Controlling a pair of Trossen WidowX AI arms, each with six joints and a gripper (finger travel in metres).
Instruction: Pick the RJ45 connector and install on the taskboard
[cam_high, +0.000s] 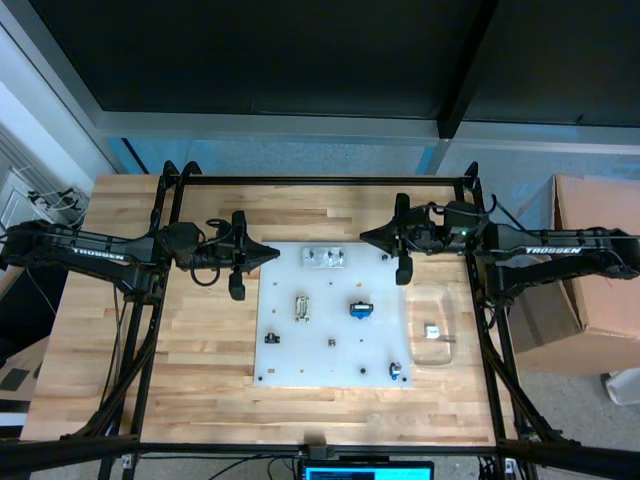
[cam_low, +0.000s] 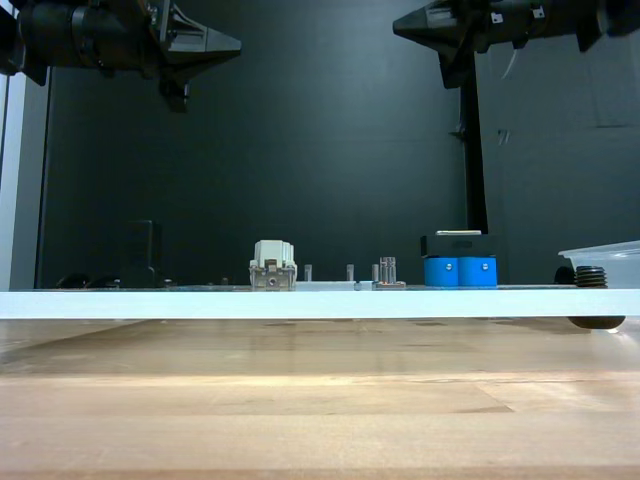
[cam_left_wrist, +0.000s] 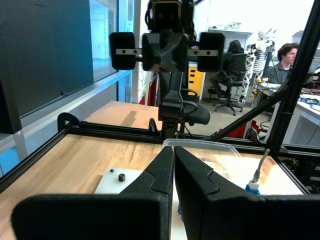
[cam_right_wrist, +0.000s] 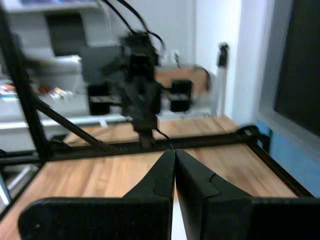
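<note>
Right pincer (cam_high: 364, 237) hung high above the far edge of the white board (cam_high: 300, 365), right of its middle, fingers pressed together with nothing between them. Left pincer (cam_high: 274, 254) was likewise closed and empty, raised over the board's far left corner. The two tips pointed toward each other, well apart. In the low view both sat well above the board. From the left wrist camera the connector (cam_left_wrist: 256, 175) was seen standing in the blue jack (cam_left_wrist: 252, 188), grey boot upright and a short run of grey cable leaning off its top. The high view agreed: a grey piece lay over the jack at the board's near right corner. How deep it sat, could not tell. A clear tray (cam_high: 436, 293) lay just beside the board's right edge on the wooden table (cam_high: 150, 380), a white block (cam_high: 432, 330) inside it.
</note>
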